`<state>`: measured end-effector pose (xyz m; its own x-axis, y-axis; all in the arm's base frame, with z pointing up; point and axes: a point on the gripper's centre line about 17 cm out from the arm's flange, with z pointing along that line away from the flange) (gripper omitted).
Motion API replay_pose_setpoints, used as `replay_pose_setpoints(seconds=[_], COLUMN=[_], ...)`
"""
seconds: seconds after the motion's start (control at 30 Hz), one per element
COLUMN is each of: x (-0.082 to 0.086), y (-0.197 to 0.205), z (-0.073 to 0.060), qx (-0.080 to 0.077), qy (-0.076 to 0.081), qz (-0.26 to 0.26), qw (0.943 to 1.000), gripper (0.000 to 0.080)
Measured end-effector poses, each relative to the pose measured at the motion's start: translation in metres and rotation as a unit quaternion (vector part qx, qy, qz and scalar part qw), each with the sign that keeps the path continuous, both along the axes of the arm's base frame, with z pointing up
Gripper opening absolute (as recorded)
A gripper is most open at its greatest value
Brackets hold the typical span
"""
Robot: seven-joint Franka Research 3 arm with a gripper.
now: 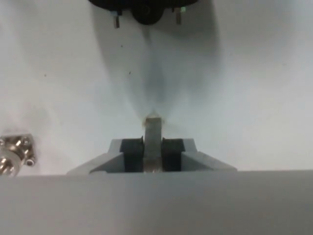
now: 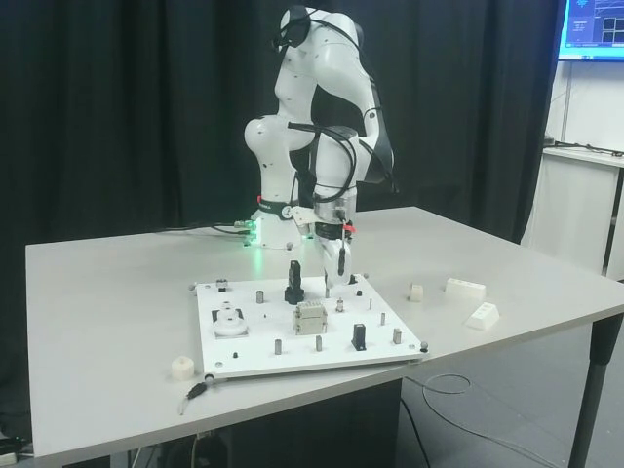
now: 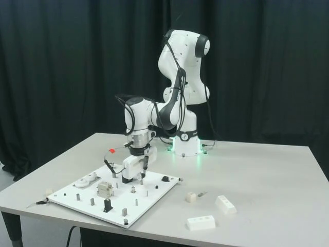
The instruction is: Insert square peg 2.
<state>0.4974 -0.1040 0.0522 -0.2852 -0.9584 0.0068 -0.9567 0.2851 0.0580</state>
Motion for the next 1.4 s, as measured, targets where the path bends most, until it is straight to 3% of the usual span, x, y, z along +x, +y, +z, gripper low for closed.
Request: replay_pose_setpoints(seconds=[0.9,1.33,1.37,1.4], x=[0.001,-0.001,-0.001,-0.001], y=[0.0,0.003,0.003,0.002], z=[-0.005,0.006,0.008,0.009], qx=[-0.005,0.007,0.008,0.01], qy=[-0.001,-0.005,-0.006,-0.006], qz=[0.008,-0.002,-0.003,-0.003], qw=[1.0,1.0,0.9999,0.9999], gripper=[0.0075,0.0075,0.0363,0.0363])
